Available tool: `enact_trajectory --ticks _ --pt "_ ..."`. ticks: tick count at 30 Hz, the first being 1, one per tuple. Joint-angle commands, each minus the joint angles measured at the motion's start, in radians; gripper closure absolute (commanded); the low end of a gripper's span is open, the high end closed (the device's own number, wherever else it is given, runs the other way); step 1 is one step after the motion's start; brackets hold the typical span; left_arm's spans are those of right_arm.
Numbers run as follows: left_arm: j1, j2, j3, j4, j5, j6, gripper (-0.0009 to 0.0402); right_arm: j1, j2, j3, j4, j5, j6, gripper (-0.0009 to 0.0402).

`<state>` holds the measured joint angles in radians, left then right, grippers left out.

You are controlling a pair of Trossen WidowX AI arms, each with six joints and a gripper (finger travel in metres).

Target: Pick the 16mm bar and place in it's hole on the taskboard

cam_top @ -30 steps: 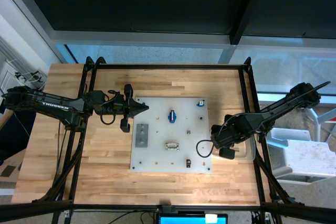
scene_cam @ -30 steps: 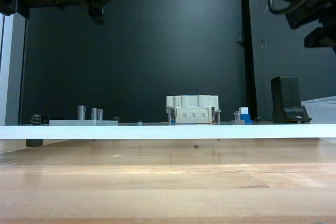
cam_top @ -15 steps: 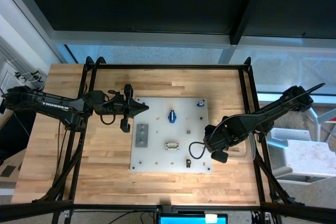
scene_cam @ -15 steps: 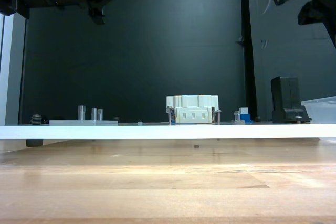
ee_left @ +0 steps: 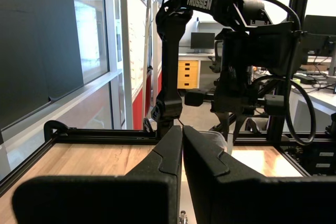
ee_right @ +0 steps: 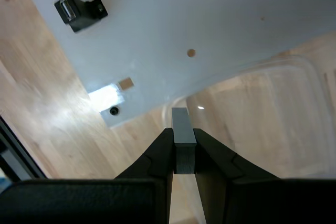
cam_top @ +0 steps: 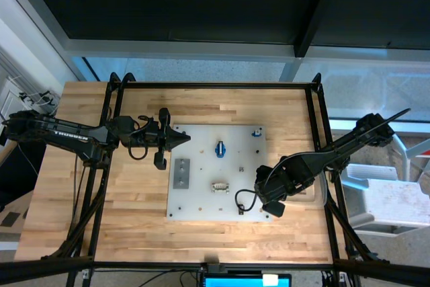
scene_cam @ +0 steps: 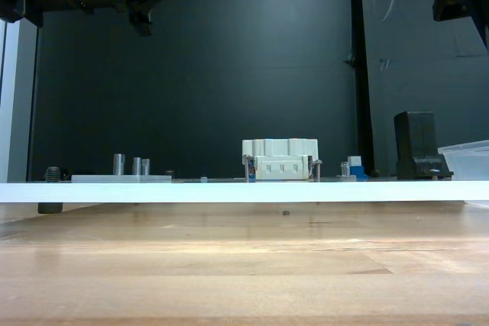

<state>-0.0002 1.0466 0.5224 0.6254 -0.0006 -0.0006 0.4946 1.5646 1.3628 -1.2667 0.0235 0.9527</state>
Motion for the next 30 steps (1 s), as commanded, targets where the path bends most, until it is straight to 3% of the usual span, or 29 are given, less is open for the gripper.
enact_trajectory --ticks 1,7,20,30 --pt "0.000 0.000 0.000 0.000 0.000 0.000 0.0393 0.014 0.014 -0.001 0.000 0.001 0.021 0.0393" --pt "0.000 0.000 0.000 0.000 0.000 0.000 0.0393 0.031 0.051 0.006 0.059 -0.025 0.108 0.0393" --pt "0.000 0.000 0.000 0.001 0.000 0.000 0.0393 0.043 0.193 0.132 0.068 -0.009 0.343 0.0393" --pt "0.000 0.000 0.000 0.000 0.000 0.000 0.0393 0.082 0.253 0.137 0.098 0.007 0.512 0.0393"
